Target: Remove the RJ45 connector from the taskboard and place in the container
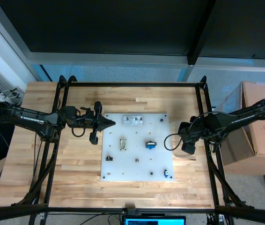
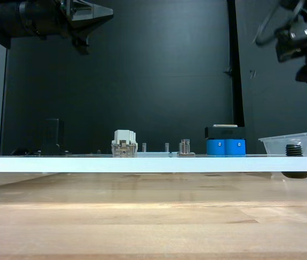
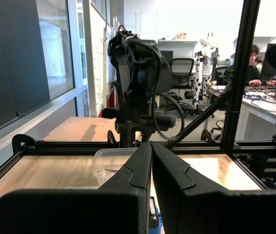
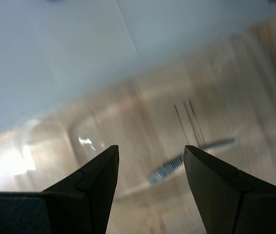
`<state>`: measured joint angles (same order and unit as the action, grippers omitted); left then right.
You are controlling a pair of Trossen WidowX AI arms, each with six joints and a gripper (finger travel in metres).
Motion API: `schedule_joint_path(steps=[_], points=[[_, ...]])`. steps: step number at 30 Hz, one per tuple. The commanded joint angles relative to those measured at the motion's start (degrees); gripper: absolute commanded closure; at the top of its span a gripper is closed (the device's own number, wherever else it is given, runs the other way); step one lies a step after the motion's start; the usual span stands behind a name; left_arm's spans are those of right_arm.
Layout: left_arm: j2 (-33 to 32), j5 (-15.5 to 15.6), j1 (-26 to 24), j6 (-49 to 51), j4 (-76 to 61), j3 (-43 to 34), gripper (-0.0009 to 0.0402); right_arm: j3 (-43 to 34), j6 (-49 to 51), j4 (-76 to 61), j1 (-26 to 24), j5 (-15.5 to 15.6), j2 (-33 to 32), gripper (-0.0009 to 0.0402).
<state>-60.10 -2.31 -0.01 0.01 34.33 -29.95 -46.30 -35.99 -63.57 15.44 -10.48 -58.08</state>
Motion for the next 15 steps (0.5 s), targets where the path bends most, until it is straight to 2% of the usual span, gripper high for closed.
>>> schedule_joint_path(steps=[1, 5, 9, 15], points=[[0.0, 0.0, 0.0, 0.0, 0.0, 0.0, 0.0393, -4.1, 3.3, 0.2, -1.1, 0.0, -0.8, 0.0215], [0.0, 0.0, 0.0, 0.0, 0.0, 0.0, 0.0393, -8.7, 8.5, 2.1, -3.6, -0.4, -1.6, 0.0228], [0.0, 0.0, 0.0, 0.0, 0.0, 0.0, 0.0393, -10.6, 14.5, 11.0, -6.5, -0.2, -1.6, 0.0248], [0.0, 0.0, 0.0, 0.0, 0.0, 0.0, 0.0393, -10.0, 21.4, 26.7, -10.4, 0.2, -1.6, 0.0317]])
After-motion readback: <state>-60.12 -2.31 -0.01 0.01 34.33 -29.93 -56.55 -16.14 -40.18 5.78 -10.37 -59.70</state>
